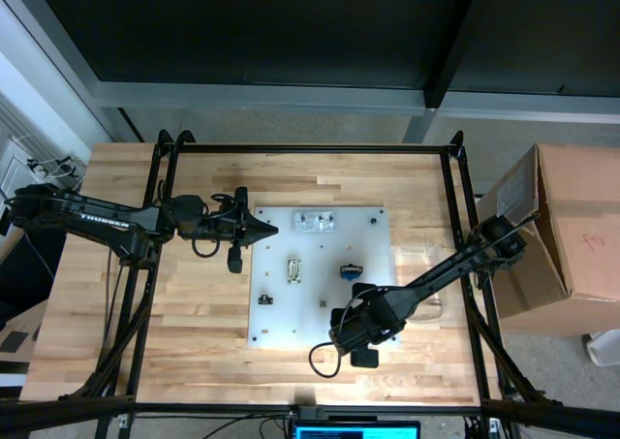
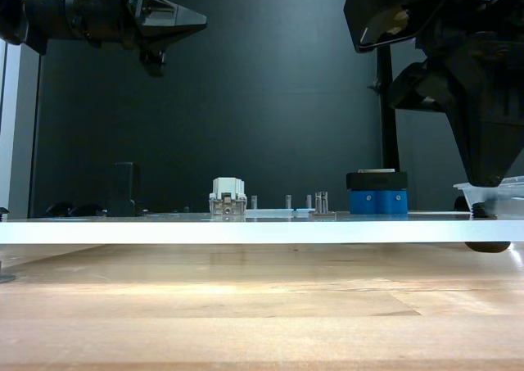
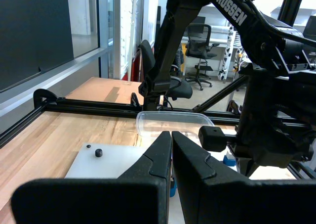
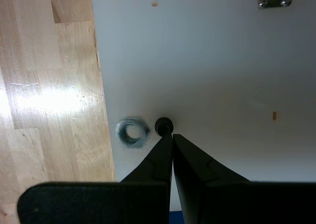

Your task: Pick the M12 nut and place it on its threads and fasten

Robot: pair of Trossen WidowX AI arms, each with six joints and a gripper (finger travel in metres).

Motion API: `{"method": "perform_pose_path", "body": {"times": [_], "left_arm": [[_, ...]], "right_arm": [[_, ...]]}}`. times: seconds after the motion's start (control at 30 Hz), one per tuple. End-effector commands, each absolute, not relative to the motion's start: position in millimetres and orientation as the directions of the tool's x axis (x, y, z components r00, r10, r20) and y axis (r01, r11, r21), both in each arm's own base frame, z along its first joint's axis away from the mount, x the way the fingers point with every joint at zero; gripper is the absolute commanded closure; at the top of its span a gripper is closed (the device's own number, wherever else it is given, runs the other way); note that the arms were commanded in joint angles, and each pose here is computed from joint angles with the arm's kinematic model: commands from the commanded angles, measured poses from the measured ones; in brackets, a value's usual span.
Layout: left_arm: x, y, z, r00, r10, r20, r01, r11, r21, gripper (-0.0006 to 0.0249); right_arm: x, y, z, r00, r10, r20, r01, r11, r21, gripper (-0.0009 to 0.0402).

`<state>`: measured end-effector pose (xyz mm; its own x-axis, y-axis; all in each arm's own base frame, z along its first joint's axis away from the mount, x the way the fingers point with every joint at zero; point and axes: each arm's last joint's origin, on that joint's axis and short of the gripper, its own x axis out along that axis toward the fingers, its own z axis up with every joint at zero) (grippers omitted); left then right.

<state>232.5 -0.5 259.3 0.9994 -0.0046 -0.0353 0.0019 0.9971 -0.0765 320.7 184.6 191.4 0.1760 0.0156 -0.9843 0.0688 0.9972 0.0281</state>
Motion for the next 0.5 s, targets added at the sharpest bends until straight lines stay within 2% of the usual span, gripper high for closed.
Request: {"method": "perform_pose_path", "body": {"times": [0.03, 0.4, 0.5], "left_arm": [[232.5, -0.4, 259.3, 0.9994, -0.005, -0.035, 0.002, 0.9971, -0.076, 0.0243], [232.5, -0.4, 259.3, 0.9994, -0.005, -0.035, 0.002, 0.9971, -0.076, 0.0243], [232.5, -0.4, 259.3, 0.9994, -0.005, -0.035, 0.002, 0.9971, -0.076, 0.0243]], "right_arm": [[318.9, 183.3, 190.4, 0.152, -0.002, -0.988, 0.070, 0.997, 0.009, 0.0394], [317.9, 183.1, 190.4, 0.143, -0.004, -0.990, 0.072, 0.997, 0.007, 0.0393], [317.3, 184.3, 190.4, 0.136, 0.012, -0.991, 0.068, 0.997, 0.022, 0.0393]]}}
